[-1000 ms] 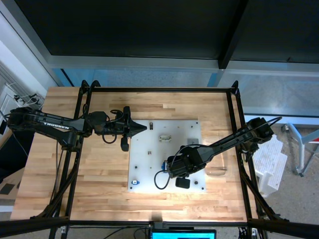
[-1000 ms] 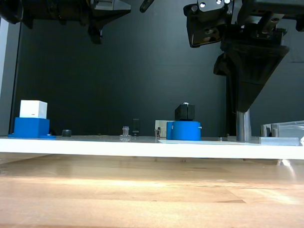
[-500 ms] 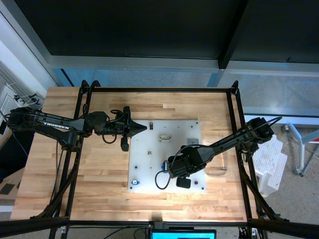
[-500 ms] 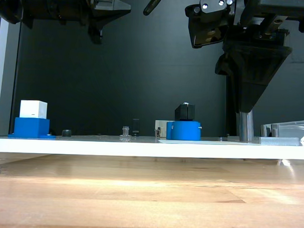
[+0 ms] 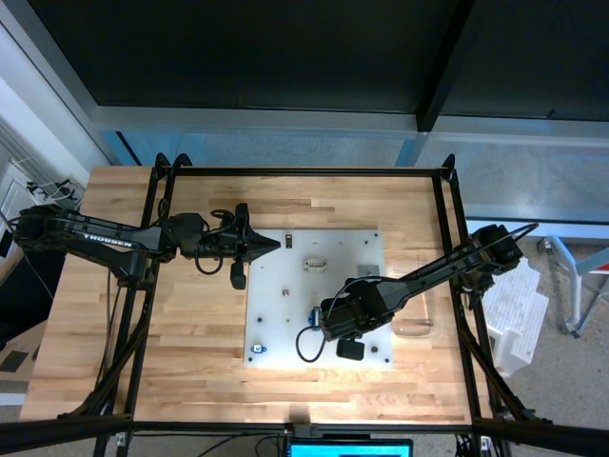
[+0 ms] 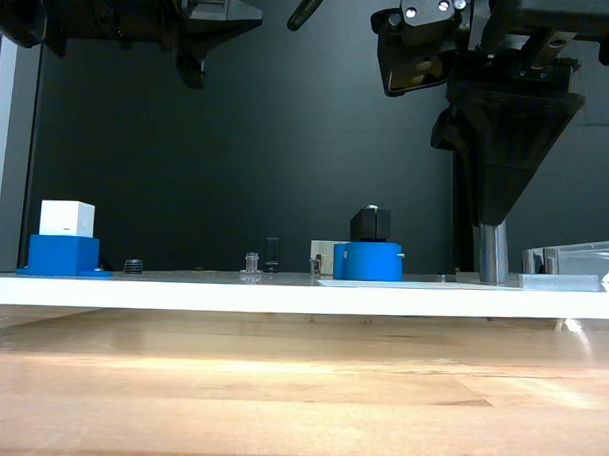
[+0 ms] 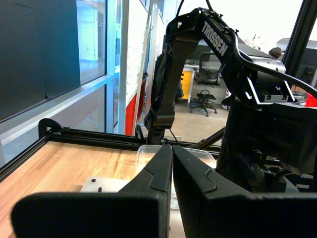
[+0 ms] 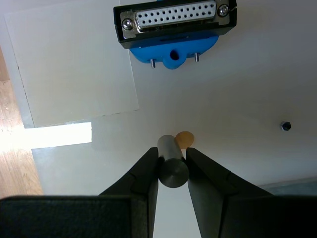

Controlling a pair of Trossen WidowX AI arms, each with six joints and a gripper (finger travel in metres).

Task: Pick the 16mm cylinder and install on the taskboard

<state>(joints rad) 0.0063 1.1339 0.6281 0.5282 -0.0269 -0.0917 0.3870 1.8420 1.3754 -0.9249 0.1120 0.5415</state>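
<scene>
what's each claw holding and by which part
Right claw, over the taskboard, pinches the 16mm cylinder by its upper end. Left claw, shut above its left edge, holds nothing.

This is a robotics lab in an office building. A pale butcher-block wooden table (image 5: 190,333), caged by a black metal frame (image 5: 304,172), carries two black arms marked TROSSEN. The left gripper (image 5: 274,244), pinched together, hangs above the far left corner of the large white square taskboard (image 5: 276,319). The right gripper (image 8: 171,154) clamps the small silvery 16mm cylinder (image 8: 173,172) over the board's near half. Beyond stand tall glass partitions (image 7: 94,44) and a black swivel office chair (image 7: 207,94). A blue-lit screen (image 5: 350,447) sits at the table's near edge.
</scene>
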